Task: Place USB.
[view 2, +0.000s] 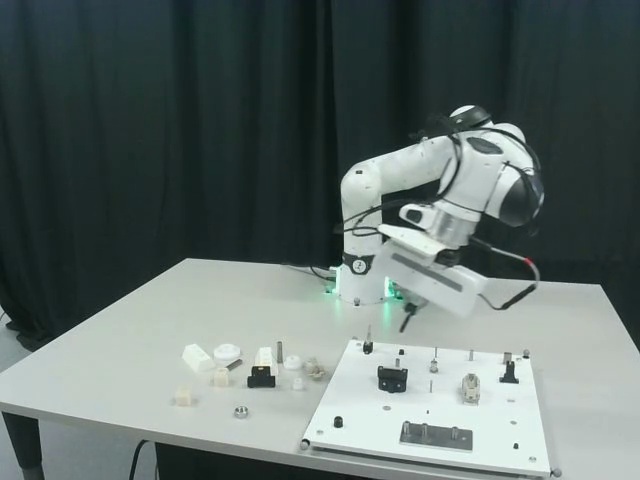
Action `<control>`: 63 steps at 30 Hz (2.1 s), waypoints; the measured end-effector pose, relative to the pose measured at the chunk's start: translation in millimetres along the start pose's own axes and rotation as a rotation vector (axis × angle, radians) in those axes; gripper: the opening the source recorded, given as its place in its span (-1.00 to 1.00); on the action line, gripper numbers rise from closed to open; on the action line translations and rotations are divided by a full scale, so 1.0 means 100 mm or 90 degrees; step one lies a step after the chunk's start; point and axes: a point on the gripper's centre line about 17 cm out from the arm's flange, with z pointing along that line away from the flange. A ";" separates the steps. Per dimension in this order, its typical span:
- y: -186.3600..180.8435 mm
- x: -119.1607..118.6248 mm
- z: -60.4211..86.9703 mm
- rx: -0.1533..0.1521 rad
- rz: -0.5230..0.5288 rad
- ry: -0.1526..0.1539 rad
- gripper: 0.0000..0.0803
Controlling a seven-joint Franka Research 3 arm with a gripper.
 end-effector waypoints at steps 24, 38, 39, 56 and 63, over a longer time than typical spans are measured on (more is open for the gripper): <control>1.62 0.37 0.75 -0.042 -0.027 -0.010 -0.94; 2.62 0.45 1.27 -0.041 -0.032 -0.002 -0.94; 2.68 0.46 1.32 -0.038 -0.032 -0.002 -0.94; 3.22 0.41 1.95 0.044 -0.041 -0.004 -0.94; 3.27 0.36 2.11 0.053 -0.044 -0.011 -0.94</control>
